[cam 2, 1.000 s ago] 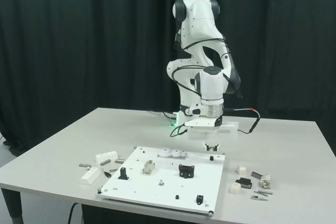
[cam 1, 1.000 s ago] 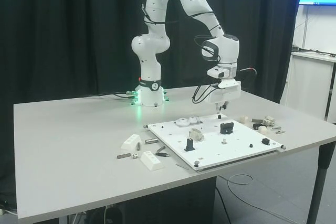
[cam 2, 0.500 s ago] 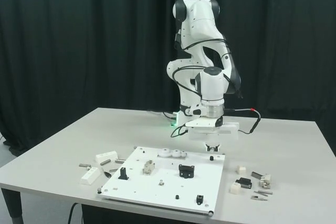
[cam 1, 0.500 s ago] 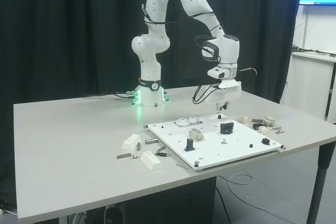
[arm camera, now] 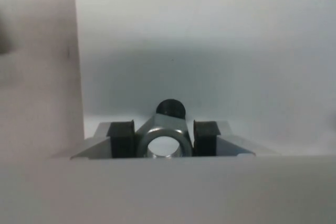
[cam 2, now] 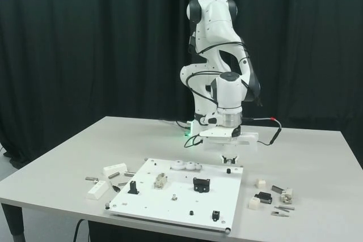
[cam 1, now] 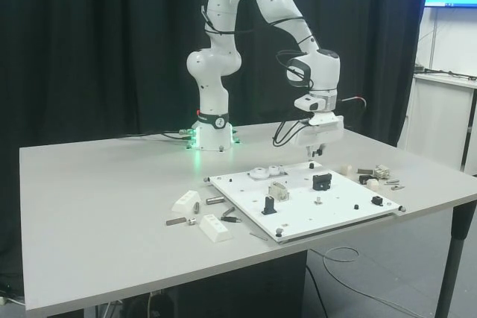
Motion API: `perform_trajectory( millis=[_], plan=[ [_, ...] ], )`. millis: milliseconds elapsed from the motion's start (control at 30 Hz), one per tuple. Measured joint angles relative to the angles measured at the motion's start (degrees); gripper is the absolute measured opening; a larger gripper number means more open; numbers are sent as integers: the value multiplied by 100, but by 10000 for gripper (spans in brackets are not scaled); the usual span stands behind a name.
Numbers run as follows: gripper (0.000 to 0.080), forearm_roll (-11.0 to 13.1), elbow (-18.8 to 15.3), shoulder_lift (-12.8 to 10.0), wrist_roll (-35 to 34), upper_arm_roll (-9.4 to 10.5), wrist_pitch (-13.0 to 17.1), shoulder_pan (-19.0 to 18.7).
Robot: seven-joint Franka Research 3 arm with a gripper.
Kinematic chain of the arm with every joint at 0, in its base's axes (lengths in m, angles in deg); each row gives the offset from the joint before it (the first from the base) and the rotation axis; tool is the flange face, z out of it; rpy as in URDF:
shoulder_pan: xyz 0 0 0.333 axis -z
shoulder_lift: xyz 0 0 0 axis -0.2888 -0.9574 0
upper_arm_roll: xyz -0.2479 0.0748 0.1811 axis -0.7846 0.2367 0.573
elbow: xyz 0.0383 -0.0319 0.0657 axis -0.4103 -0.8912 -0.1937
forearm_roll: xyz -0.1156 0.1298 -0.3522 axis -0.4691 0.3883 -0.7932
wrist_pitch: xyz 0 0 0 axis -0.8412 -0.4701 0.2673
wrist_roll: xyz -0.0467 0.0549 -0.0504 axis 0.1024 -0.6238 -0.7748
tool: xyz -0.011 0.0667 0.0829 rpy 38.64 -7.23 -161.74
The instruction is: Place bolt 4.
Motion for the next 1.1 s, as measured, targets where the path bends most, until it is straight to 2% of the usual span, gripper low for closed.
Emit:
perform_trajectory(
  millis=[333,1100],
  plan=[
    [237,0,44,3,-271,-7,0,18],
    [237,-2,139,76,-280,-16,-25,85]
  ],
)
